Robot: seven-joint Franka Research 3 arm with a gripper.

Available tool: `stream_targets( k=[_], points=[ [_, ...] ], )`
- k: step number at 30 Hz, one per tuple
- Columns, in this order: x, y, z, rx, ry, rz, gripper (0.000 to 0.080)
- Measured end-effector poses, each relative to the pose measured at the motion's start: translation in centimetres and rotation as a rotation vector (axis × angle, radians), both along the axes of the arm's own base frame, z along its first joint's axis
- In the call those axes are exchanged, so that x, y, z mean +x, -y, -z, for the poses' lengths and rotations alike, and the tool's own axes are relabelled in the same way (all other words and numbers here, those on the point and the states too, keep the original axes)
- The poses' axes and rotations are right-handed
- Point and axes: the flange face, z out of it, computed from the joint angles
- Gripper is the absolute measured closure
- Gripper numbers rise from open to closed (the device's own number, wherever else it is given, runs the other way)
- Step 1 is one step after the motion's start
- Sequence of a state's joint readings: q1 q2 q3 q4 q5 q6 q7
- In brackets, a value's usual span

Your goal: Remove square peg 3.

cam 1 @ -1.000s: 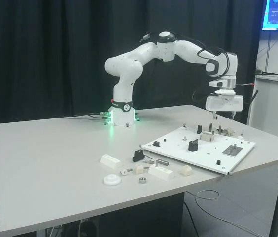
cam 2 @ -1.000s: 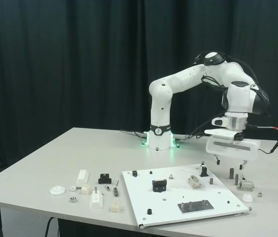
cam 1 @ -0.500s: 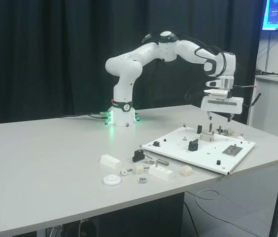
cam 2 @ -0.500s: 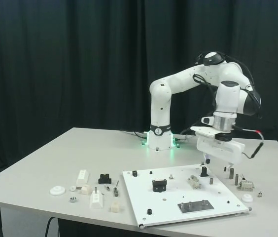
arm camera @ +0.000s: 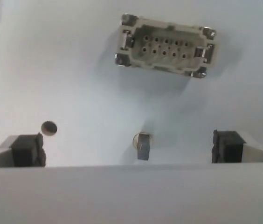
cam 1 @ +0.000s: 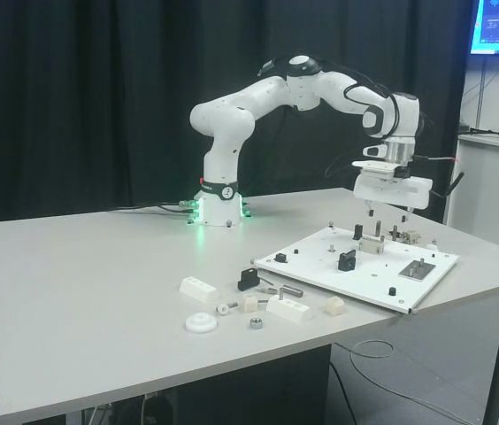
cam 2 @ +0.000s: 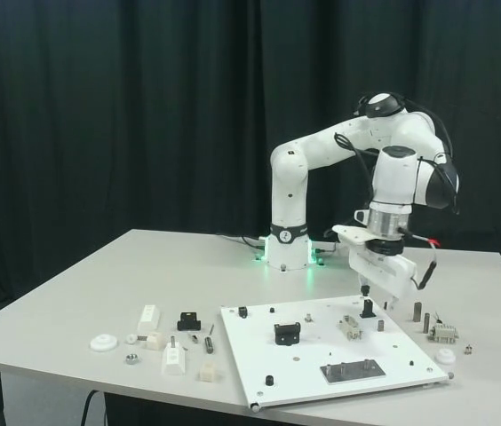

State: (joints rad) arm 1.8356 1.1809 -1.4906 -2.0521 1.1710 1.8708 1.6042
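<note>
In the wrist view a small grey square peg (arm camera: 142, 145) stands upright in the white board (arm camera: 75, 79), midway between my two black fingertips (arm camera: 26, 149). My gripper (arm camera: 127, 148) is open and wide of the peg on both sides, holding nothing. A grey multi-pin connector (arm camera: 168, 45) lies just past the peg, and an empty round hole (arm camera: 49, 128) is near one fingertip. From the room, the gripper (cam 2: 375, 295) (cam 1: 387, 208) hovers above the board's far part, over the peg (cam 2: 380, 325) and beside a black block (cam 2: 368, 308).
The board (cam 2: 250, 364) (cam 1: 320, 274) also carries another black block (cam 2: 287, 333) and a grey plate with pins (cam 2: 353, 370). Loose white blocks (cam 1: 201, 287), a gear (cam 1: 201, 322) and a nut lie beside it. Another connector (cam 2: 443, 333) and pegs (cam 2: 417, 311) sit off the board.
The arm has swung in from beyond the board's edge to over the board, and the wrist has turned. The gripper now hangs above the peg by the connector.
</note>
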Motion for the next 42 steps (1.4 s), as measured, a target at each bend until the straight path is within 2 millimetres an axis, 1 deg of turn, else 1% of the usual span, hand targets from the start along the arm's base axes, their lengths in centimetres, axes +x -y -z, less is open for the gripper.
stream_targets(
  k=[12,18,31,42],
  points=[
    [-0.3,0.1,0.7,0.046,-0.038,0.107,0.0003],
    [-0.5,-0.1,1.1,0.057,-0.049,0.123,0.0003],
    [-1.2,-0.5,3.2,0.068,-0.077,0.154,0.0003],
    [-1.2,-0.8,4.3,0.064,-0.051,0.169,0.0003]
  ],
)
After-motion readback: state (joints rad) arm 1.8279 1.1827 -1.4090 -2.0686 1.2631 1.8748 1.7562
